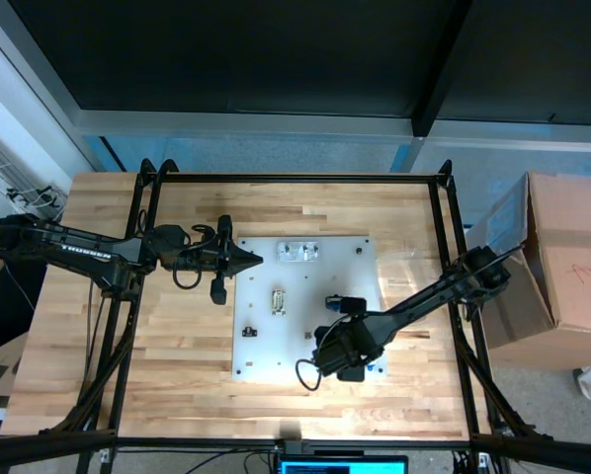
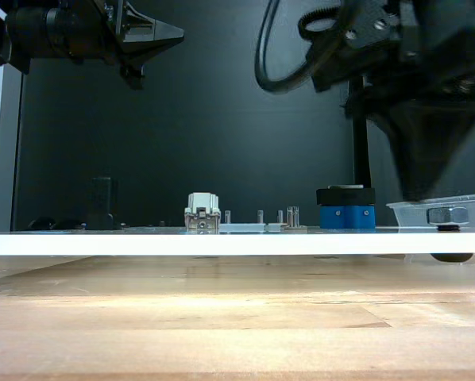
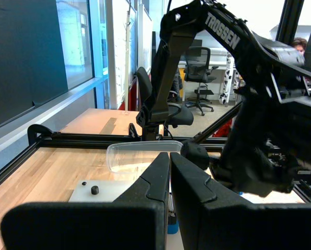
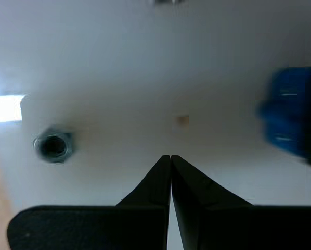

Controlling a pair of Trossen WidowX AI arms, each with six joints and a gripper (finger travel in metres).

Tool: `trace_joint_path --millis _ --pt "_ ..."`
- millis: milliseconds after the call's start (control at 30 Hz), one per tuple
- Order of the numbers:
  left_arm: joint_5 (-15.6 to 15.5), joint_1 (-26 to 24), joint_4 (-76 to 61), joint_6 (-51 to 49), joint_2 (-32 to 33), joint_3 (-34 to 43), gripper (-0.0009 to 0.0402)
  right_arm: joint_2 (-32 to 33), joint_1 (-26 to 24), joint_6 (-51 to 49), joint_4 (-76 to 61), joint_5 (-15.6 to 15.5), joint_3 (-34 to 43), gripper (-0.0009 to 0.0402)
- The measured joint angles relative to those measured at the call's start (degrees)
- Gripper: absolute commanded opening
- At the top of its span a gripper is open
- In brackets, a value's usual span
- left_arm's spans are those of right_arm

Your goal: Unfasten the M12 nut and place it in the container

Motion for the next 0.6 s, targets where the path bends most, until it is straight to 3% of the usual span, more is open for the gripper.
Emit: trace_joint_path --millis 200,433,467,600 --pt "0.0 0.0 0.0 0.0 0.0 -0.02 0.0 -1.77 0.09 1.14 0.61 -7.26 0.04 0.0" --pt "0.0 0.0 -0.02 0.0 0.0 0.0 0.0 -2.89 0.11 3.1 4.09 -20.24 0.04 0.0" --pt "0.0 0.0 -0.02 0.02 0.0 0.0 0.0 -2.91 0.15 3.17 4.96 -21.38 0.04 0.0" --pt "0.0 0.0 -0.02 0.02 0.0 -0.02 0.0 -2.45 0.22 3.37 7.26 -20.92 0.0 0.0"
